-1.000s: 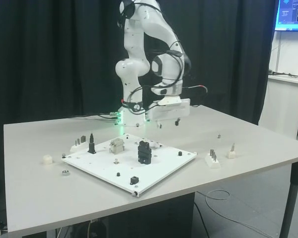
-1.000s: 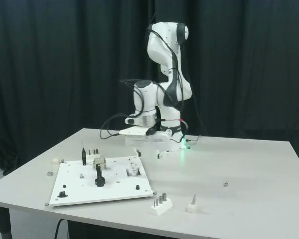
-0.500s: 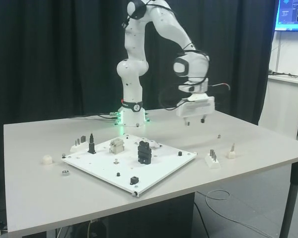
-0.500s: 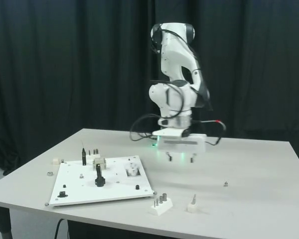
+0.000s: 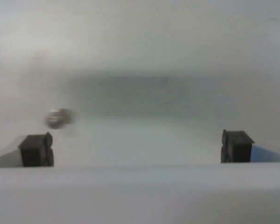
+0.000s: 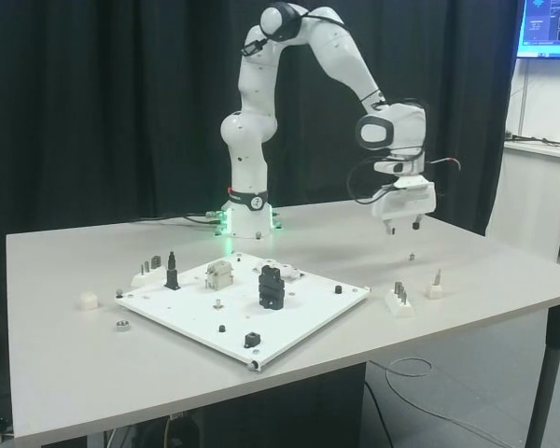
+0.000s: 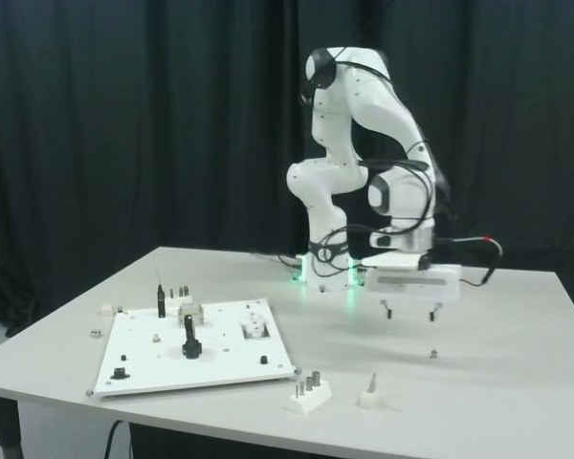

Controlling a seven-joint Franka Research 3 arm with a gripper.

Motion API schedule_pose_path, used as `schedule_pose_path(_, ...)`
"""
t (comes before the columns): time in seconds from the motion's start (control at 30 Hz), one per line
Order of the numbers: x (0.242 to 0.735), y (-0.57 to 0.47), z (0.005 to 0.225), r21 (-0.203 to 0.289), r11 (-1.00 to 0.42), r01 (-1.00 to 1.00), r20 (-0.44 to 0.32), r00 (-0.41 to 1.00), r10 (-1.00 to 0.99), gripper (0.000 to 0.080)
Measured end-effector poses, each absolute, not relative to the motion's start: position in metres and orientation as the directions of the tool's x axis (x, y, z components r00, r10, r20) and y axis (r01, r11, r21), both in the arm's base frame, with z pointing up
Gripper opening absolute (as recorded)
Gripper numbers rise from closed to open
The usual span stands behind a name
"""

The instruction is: Pick BNC.

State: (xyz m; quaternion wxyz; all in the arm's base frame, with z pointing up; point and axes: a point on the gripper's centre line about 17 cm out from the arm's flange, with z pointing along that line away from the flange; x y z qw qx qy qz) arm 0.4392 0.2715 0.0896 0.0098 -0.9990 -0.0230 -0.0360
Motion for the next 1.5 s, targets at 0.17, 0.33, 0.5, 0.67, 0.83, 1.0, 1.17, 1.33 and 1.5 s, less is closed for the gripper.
schedule_pose_path(0.17, 0.436, 0.294, 0.08, -0.021, -0.999, 0.032, 0.081, 0.996, 0.031, 0.08)
schedule_pose_path(0.33, 0.434, 0.31, 0.068, -0.024, -0.999, 0.038, 0.081, 0.996, 0.036, 0.08)
schedule_pose_path(0.5, 0.435, 0.32, 0.055, -0.026, -0.999, 0.041, 0.083, 0.996, 0.039, 0.08)
schedule_pose_path(0.67, 0.439, 0.325, 0.043, -0.027, -0.999, 0.042, 0.086, 0.995, 0.04, 0.08)
schedule_pose_path(0.83, 0.439, 0.324, 0.032, -0.02, -0.999, 0.025, 0.077, 0.997, 0.024, 0.08)
schedule_pose_path(1.0, 0.439, 0.323, 0.023, -0.013, -1.0, 0.015, 0.067, 0.998, 0.015, 0.08)
schedule_pose_path(1.17, 0.437, 0.32, 0.015, -0.007, -1.0, 0.003, 0.055, 0.998, 0.002, 0.08)
schedule_pose_path(1.33, 0.433, 0.319, 0.01, -0.006, -1.0, -0.004, 0.043, 0.999, -0.004, 0.08)
schedule_pose_path(1.5, 0.429, 0.32, 0.007, -0.011, -1.0, -0.005, 0.03, 1.0, -0.005, 0.08)
